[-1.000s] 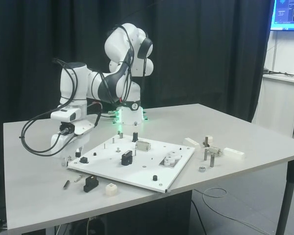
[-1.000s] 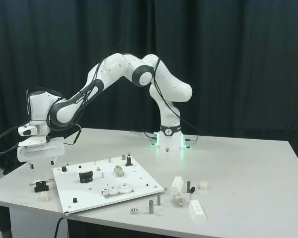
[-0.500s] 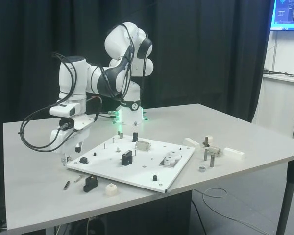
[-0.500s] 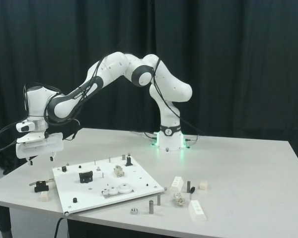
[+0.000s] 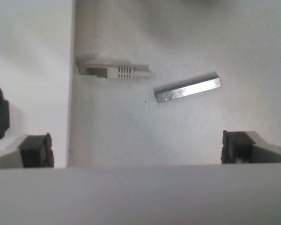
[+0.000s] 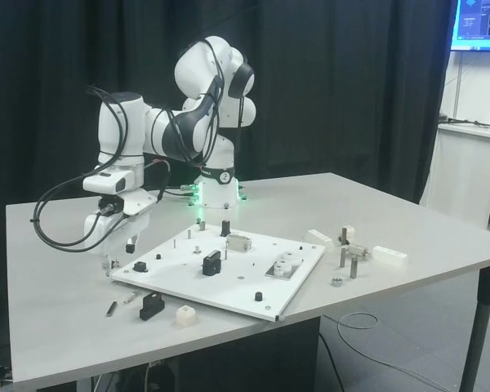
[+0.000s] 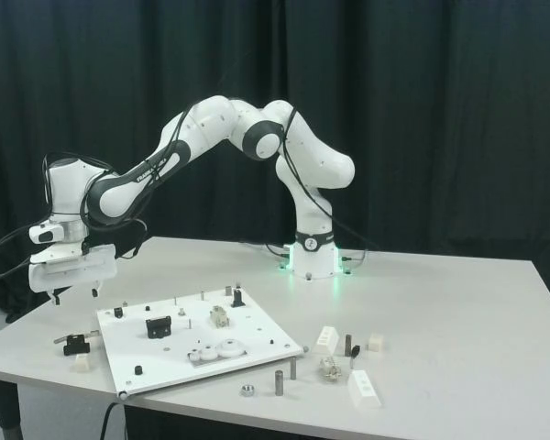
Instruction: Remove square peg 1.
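wrist view: the gripper hangs spread wide and empty above the grey table, where the square peg lies flat just beside a small plug; room views: the gripper hovers off the white board, over the table near its edge

One white board on one grey table. Beside the board: one metal square peg, one grey plug.
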